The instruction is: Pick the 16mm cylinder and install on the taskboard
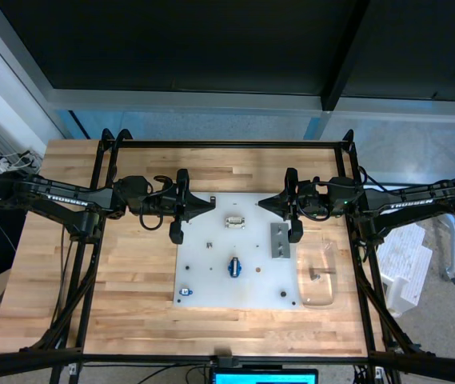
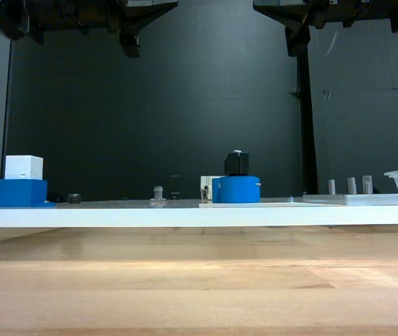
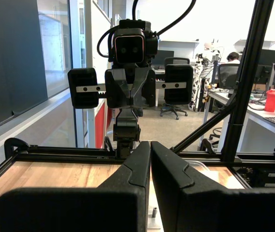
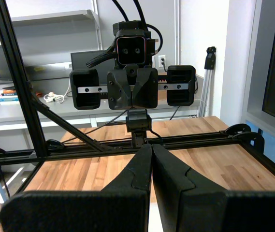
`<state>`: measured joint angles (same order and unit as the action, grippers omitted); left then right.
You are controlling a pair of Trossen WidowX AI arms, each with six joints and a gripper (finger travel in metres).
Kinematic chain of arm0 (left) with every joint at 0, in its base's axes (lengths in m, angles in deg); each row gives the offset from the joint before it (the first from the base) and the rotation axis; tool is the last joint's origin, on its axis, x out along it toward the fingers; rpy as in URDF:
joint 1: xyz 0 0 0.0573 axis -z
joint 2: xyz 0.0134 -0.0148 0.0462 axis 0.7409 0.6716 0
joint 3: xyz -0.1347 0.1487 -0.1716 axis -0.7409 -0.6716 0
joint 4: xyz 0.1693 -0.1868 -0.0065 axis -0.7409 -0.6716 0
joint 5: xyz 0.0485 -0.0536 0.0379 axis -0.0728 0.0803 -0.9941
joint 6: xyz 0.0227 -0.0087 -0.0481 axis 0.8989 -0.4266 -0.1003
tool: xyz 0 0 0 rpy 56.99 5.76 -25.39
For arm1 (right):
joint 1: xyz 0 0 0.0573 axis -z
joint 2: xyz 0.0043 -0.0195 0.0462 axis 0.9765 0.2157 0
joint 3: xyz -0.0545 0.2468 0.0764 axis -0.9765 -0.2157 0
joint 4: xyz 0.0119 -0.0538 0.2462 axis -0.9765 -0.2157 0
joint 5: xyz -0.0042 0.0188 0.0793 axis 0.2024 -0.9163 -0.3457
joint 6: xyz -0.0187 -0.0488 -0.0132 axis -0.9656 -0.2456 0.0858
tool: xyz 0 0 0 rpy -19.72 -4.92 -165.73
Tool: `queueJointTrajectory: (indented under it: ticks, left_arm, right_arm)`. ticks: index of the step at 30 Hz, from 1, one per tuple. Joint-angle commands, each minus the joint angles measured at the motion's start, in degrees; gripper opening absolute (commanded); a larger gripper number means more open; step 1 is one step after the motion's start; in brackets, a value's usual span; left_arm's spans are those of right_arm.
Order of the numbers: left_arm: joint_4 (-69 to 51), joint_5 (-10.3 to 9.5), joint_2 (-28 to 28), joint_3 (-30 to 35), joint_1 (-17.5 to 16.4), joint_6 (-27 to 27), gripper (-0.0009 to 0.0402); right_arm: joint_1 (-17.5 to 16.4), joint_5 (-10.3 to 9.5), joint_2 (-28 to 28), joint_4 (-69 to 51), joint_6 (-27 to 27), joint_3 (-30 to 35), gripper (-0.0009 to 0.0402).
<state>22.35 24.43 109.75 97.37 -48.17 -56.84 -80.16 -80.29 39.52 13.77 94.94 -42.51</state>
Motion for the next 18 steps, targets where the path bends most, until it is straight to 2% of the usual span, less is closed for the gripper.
queueJointTrajectory:
  ticks: [1, 11, 18]
  left_arm:
    - [0.0, 0.00, 0.0, 0.0, 0.0, 0.0, 0.0001]
    - [0.0, 0.00, 0.0, 0.0, 0.0, 0.0, 0.0001]
    - [0.0, 0.00, 0.0, 0.0, 0.0, 0.0, 0.0001]
  right_arm:
    - [0.0, 0.00, 0.0, 0.0, 0.0, 0.0, 0.0000]
    - [0.0, -0.13, 0.1, 1.0, 0.4, 0.0, 0.0000]
    - [-0.1, -0.61, -1.3, -3.7, 2.2, 1.3, 0.0000]
